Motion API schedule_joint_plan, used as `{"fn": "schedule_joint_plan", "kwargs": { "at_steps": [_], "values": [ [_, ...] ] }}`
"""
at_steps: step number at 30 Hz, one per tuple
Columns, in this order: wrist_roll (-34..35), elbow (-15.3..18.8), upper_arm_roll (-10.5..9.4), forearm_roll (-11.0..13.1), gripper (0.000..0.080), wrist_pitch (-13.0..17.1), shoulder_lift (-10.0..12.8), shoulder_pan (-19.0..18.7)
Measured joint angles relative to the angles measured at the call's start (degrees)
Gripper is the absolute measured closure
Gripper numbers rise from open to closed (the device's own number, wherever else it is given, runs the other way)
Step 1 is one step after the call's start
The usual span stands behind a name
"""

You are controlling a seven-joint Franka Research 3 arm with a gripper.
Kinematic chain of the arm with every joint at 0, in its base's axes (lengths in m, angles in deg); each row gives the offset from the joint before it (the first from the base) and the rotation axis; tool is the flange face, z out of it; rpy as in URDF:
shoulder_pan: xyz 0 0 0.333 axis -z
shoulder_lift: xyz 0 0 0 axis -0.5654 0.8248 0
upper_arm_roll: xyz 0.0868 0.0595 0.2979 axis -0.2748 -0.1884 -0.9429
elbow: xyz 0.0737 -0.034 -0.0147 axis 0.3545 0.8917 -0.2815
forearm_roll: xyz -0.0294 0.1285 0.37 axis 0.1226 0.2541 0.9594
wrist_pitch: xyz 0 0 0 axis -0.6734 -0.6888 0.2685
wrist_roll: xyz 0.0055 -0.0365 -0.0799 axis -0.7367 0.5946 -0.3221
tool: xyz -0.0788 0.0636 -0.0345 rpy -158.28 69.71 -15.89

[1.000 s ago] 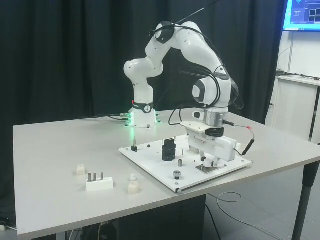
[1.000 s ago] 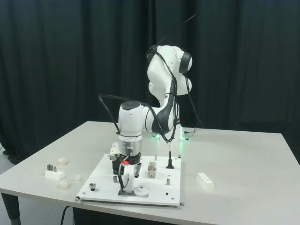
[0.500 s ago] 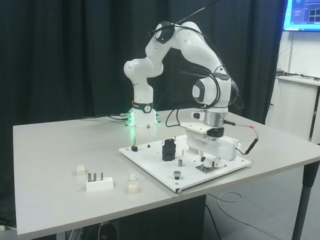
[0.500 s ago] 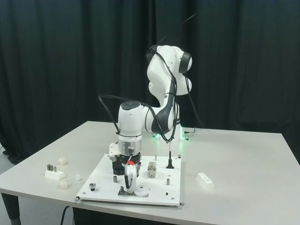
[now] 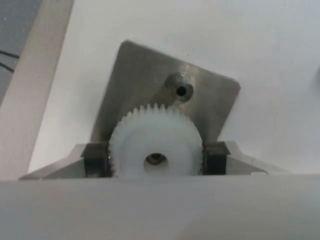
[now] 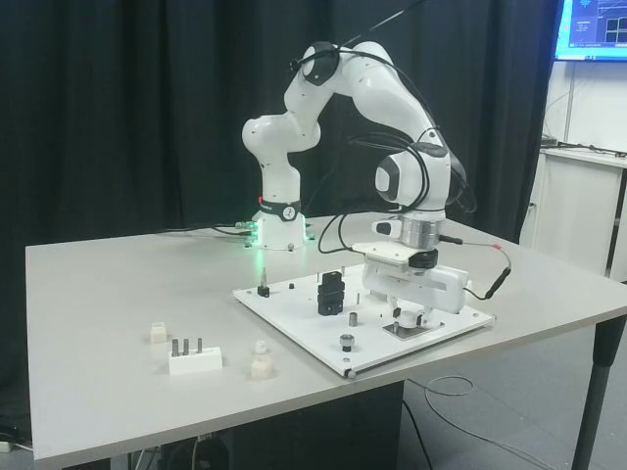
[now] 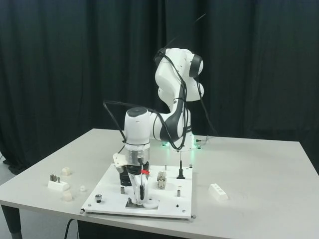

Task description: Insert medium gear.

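Pinching the white medium gear (image 5: pixel 156 145) in our end effector (image 5: pixel 156 165), low over the grey plate (image 5: pixel 135 80), just beside its peg (image 5: pixel 180 90), near the board's (image 6: pixel 294 304) front edge.

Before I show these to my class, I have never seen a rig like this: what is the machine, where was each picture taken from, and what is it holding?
The machine is a white robot arm of seven joints, bolted on a grey table. Two pictures come from cameras in the room, on different sides of the table. The third comes from a camera on the arm's wrist, looking down past the pincer. The pincer is shut on a white toothed gear, held over a grey metal plate with a small peg. That plate sits on a white board carrying a few more pegs and a black block. Beside the board, on the table, lie small white parts and a white holder with grey pins.
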Motion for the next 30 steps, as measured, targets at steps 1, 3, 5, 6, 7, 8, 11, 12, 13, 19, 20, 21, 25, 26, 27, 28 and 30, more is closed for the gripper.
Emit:
{"fn": "schedule_joint_plan", "kwargs": {
  "at_steps": [1, 3, 5, 6, 7, 8, 11, 12, 13, 19, 20, 21, 25, 26, 27, 28, 30],
  "values": [
    [-0.61, 0.0, -0.02, 0.0, 0.0406, -0.01, -0.01, 0.02],
    [-2.09, 0.02, -0.03, 0.0, 0.0406, -0.02, -0.02, 0.03],
    [-3.4, 0.03, -0.03, 0.0, 0.0406, -0.03, -0.03, 0.03],
    [-4.09, 0.04, -0.03, 0.0, 0.0406, -0.04, -0.03, 0.03],
    [-4.82, 0.05, -0.03, 0.0, 0.0406, -0.04, -0.04, 0.03],
    [-5.41, 0.05, -0.03, 0.0, 0.0406, -0.04, -0.04, 0.03],
    [-7.66, 0.08, -0.03, 0.0, 0.0406, -0.05, -0.05, 0.03],
    [-8.25, 0.09, -0.03, 0.0, 0.0406, -0.05, -0.06, 0.03],
    [-8.84, 0.09, -0.03, 0.0, 0.0406, -0.05, -0.07, 0.03],
    [-13.62, 0.13, -0.03, 0.0, 0.0406, -0.07, -0.09, 0.05],
    [-14.59, 0.14, -0.03, 0.0, 0.0406, -0.08, -0.1, 0.06],
    [-15.52, 0.14, -0.03, 0.0, 0.0406, -0.09, -0.1, 0.07],
    [-16.6, 0.14, -0.04, 0.0, 0.0406, -0.13, -0.11, 0.09],
    [-16.6, 0.14, -0.04, 0.0, 0.0406, -0.13, -0.11, 0.09],
    [-16.56, 0.14, -0.04, 0.0, 0.0406, -0.13, -0.11, 0.09],
    [-16.37, 0.14, -0.04, 0.0, 0.0406, -0.13, -0.11, 0.1],
    [-15.66, 0.14, -0.04, 0.0, 0.0406, -0.14, -0.11, 0.1]
  ]
}}
